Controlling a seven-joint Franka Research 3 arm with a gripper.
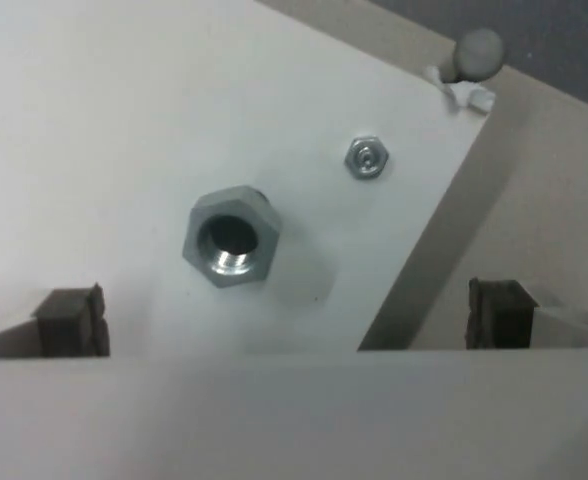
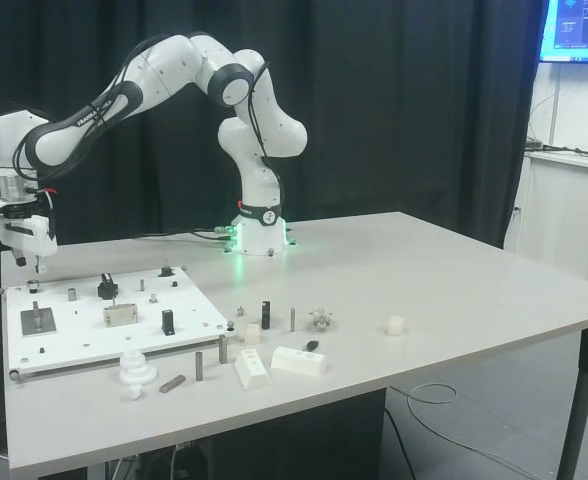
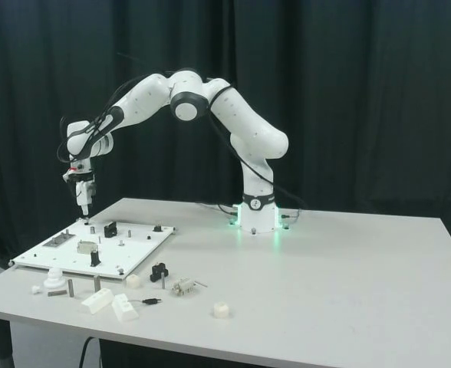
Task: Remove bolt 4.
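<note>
A: Wrist view first. The gripper has its black fingers spread wide and holds nothing. The grey hexagonal metal bolt stands on the white flat assembly board, between the fingers' line and a small grey nut.

B: Room views: the gripper hovers over the board's far corner. I'd centre on the bolt, then descend straight.

A: Agreed, the gripper should close squarely on the hex flats.
</note>
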